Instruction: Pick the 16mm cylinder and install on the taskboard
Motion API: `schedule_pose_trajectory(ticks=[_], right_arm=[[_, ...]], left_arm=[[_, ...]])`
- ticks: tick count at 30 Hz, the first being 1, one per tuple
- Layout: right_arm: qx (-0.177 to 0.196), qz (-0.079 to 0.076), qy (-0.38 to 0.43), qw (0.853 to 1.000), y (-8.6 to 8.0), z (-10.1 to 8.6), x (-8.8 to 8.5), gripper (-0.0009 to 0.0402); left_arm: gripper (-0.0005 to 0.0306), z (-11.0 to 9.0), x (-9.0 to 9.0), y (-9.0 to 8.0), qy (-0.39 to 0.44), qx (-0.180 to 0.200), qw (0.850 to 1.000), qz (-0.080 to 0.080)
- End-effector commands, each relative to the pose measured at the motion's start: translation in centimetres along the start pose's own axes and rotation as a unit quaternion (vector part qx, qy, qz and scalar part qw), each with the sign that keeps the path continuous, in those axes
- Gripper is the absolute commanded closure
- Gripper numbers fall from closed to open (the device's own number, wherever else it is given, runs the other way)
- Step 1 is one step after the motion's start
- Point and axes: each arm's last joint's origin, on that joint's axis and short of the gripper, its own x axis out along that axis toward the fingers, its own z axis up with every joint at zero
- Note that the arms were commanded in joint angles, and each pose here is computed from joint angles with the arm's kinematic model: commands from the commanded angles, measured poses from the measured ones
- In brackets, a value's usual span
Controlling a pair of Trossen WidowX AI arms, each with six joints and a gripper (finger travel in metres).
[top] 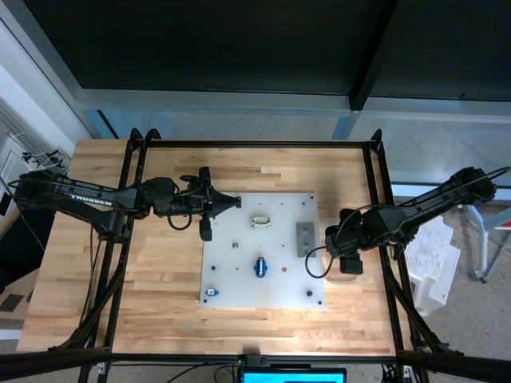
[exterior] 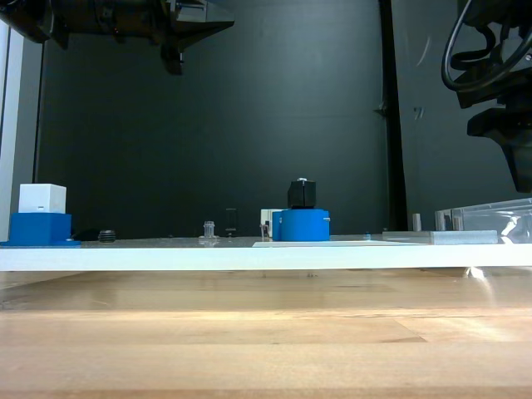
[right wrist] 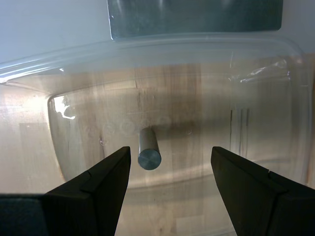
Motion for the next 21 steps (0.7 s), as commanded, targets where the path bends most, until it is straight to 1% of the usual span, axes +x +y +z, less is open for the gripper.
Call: schedule_pose_trajectory(ticks=[1, 4, 13, 15, 16, 21], right_arm=[[0.001, 0.004, -0.001, 1.0, 0.1, -0.1, 0.4, 0.0165], [0.002, 0.008, -0.006, 1.0, 0.2, -0.2, 1.0, 0.0165], [0.012, 0.011, -0.009, 1.0, 0.2, -0.6, 2.0, 0.0165], [0.012, 0.021, -0.006, 1.0, 0.3, -0.7, 2.2, 0.0165], [0.013, 0.023, -0.006, 1.0, 0.3, -0.7, 2.3, 0.0165], [0.02, 0.023, -0.008, 0.999, 0.3, -0.9, 2.9, 0.0165]], left_arm=[[0.03, 0.0, 0.0, 0.0, 0.0, 0.0, 1.0, 0.0], [0.03, 0.0, 0.0, 0.0, 0.0, 0.0, 1.0, 0.0], [0.03, 0.0, 0.0, 0.0, 0.0, 0.0, 1.0, 0.0], [0.03, 0.0, 0.0, 0.0, 0.0, 0.0, 1.0, 0.0], [0.03, 0.0, 0.0, 0.0, 0.0, 0.0, 1.0, 0.0], [0.03, 0.0, 0.0, 0.0, 0.0, 0.0, 1.0, 0.0]])
